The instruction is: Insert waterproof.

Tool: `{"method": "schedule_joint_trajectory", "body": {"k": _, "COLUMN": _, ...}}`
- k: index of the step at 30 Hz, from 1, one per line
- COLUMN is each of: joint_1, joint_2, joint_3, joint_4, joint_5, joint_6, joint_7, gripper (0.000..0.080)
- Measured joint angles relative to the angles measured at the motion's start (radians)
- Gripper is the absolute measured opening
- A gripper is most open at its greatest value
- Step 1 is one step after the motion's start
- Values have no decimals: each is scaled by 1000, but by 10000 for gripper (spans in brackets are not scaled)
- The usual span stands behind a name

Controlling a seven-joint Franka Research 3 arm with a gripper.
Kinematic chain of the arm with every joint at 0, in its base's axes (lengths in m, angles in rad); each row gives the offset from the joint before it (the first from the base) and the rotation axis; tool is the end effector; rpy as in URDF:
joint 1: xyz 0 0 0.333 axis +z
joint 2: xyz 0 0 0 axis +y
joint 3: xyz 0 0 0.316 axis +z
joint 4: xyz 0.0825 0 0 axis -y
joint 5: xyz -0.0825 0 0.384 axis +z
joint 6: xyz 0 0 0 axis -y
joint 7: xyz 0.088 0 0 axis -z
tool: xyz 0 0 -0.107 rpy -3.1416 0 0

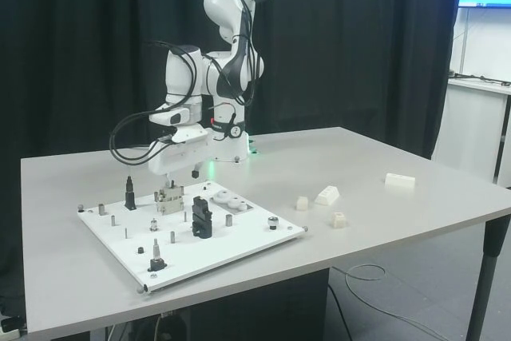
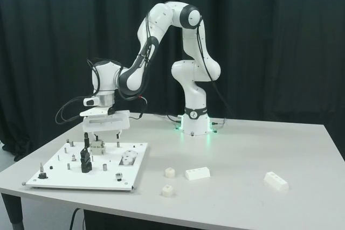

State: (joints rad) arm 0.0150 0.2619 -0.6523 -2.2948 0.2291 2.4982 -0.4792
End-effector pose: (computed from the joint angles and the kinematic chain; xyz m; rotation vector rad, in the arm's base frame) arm 0.4221 -0.3181 0.2587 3.0788 -0.5047 -0.0060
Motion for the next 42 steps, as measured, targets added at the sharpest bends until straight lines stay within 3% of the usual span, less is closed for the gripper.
{"method": "schedule_joint_trajectory", "body": {"k": 27, "joint_1": 0, "joint_2": -24, "joint_3": 0, "joint_4": -59, "joint_5": 43, "joint_6": 87, "joint_7": -64, "gripper": 800}}
{"method": "schedule_joint_trajectory", "body": {"k": 42, "joint_1": 0, "joint_2": -26, "joint_3": 0, "joint_4": -64, "joint_5": 51, "joint_6": 97, "joint_7": -77, "gripper": 800}}
